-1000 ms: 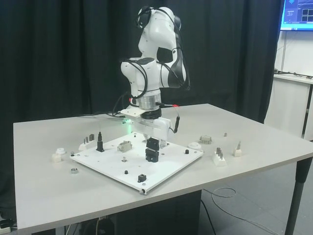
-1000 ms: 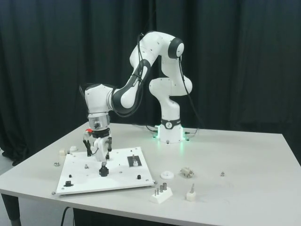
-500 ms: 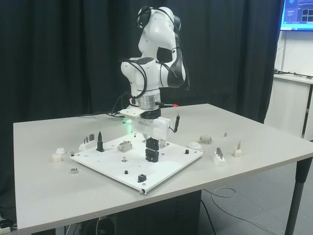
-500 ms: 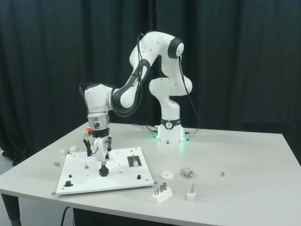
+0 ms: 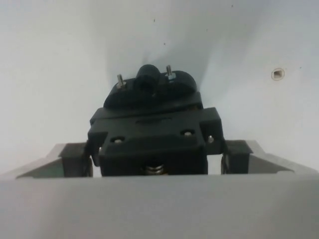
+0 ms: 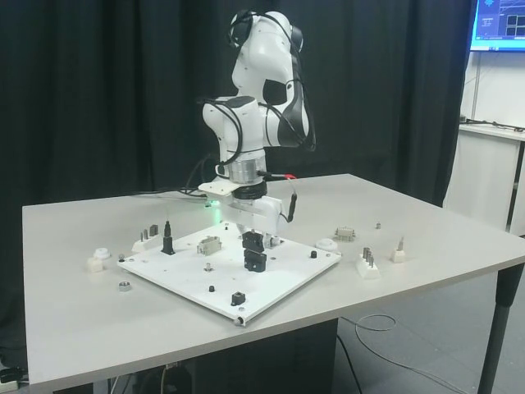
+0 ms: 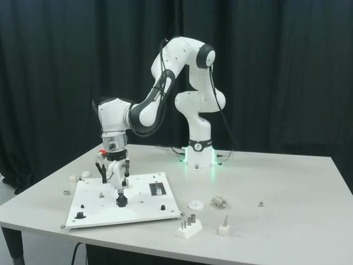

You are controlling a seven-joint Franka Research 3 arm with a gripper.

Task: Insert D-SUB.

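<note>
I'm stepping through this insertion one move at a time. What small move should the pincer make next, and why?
Probably a short, straight descent. The pincer holds the black D-SUB plug directly above the black socket on the white board, with a small gap between them in the first room view. In the wrist view the socket's two screw posts show just past the plug.

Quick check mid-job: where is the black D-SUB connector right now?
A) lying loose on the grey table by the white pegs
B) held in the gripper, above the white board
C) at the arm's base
B: the black D-SUB connector sits clamped in the gripper, directly over the white board.
</note>
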